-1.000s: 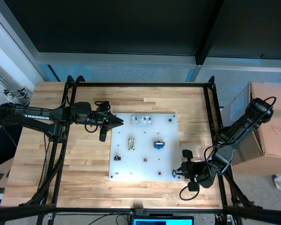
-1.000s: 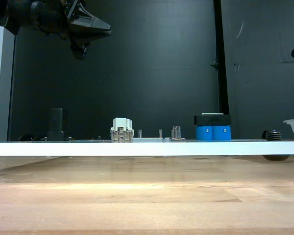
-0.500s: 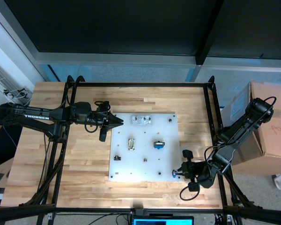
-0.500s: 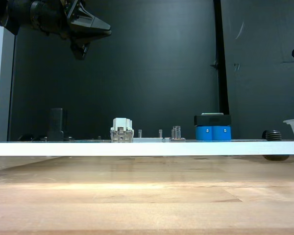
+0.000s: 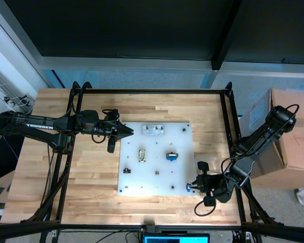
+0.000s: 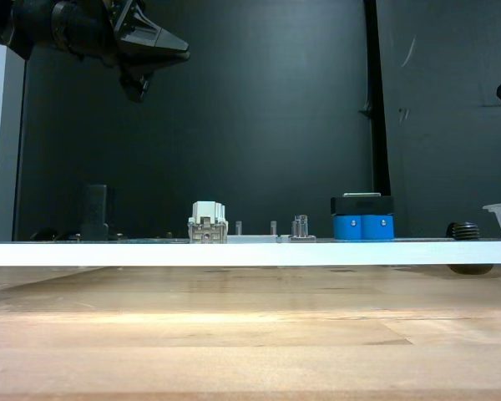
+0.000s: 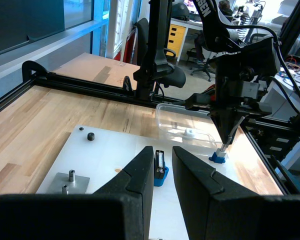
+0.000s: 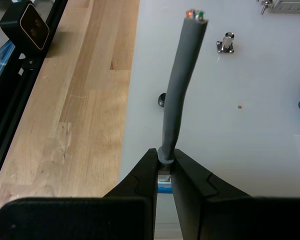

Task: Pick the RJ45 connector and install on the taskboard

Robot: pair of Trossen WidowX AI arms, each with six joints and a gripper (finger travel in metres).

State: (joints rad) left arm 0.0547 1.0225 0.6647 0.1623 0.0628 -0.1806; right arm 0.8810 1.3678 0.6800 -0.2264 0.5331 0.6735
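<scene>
Right now you are at the insertion step. Your right gripper (image 5: 193, 186) is clamped tight on the RJ45 connector (image 8: 164, 176). The connector's grey cable stub (image 8: 182, 85) sticks out past the fingers. The gripper sits low at the near right corner of the white taskboard (image 5: 152, 185).

From the left wrist camera, the plug is down on the small blue socket mount (image 7: 218, 158) at that corner. You cannot tell whether it is fully home or only part-way in.

Your left gripper (image 5: 129, 132) hangs high over the board's far left edge, well apart from the work. Its fingers are a narrow gap apart and hold nothing.

The next move, as I judge it, calls for a straight push along the plug's axis with no sideways tilt. After that, open the fingers and back off along the cable so you do not drag the plug out.
</scene>
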